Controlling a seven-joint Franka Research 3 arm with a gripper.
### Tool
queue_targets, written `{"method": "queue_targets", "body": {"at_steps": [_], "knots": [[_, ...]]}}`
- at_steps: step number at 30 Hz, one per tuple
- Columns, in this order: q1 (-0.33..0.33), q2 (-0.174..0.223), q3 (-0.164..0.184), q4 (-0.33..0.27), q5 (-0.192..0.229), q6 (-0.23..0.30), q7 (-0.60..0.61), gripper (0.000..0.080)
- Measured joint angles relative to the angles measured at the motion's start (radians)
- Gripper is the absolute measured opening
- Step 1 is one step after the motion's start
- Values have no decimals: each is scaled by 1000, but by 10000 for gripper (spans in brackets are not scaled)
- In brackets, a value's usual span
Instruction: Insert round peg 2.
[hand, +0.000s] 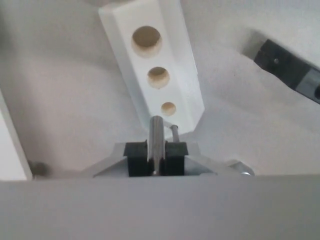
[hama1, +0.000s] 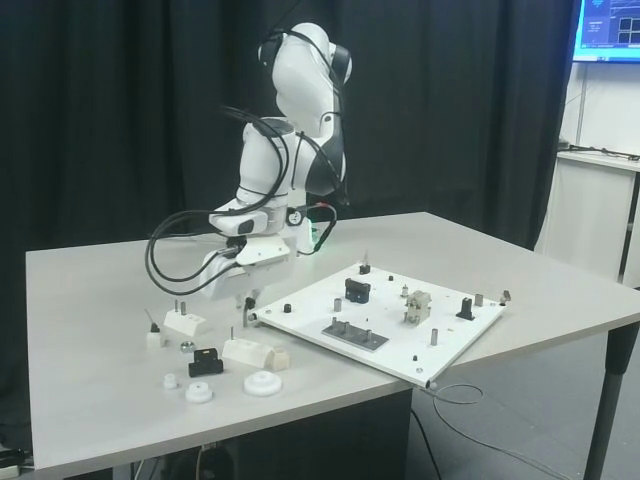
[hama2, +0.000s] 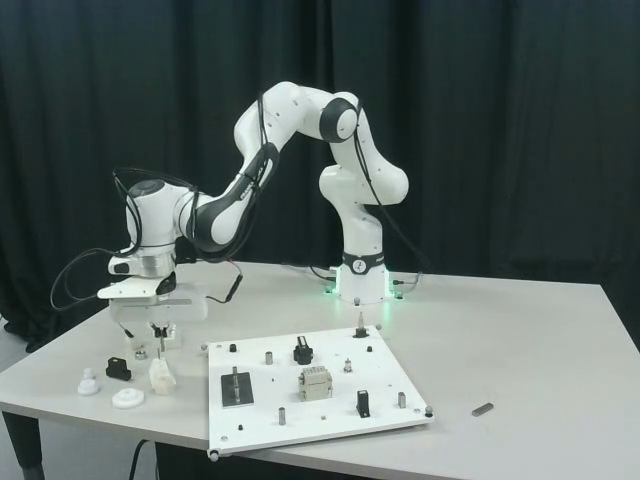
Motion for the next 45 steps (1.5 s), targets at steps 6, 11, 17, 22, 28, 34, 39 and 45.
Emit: {"method": "queue_targets", "body": {"at_steps": [6, 11, 17, 22, 28, 34, 39, 45], "knots": [[19, -13, 0, 0, 15, -32, 1, 68], [43, -32, 0, 0, 35, -70, 6, 68], [80, -58, 0, 0, 48, -123, 34, 68], [117, -80, 0, -1, 54, -160, 71, 68], [168, -104, 2, -3, 59, -198, 120, 68], [224, -125, 8, -16, 60, -216, 187, 68], [274, -140, 12, -36, 60, -218, 243, 68], [340, -158, 16, -66, 60, -221, 318, 68]]}}
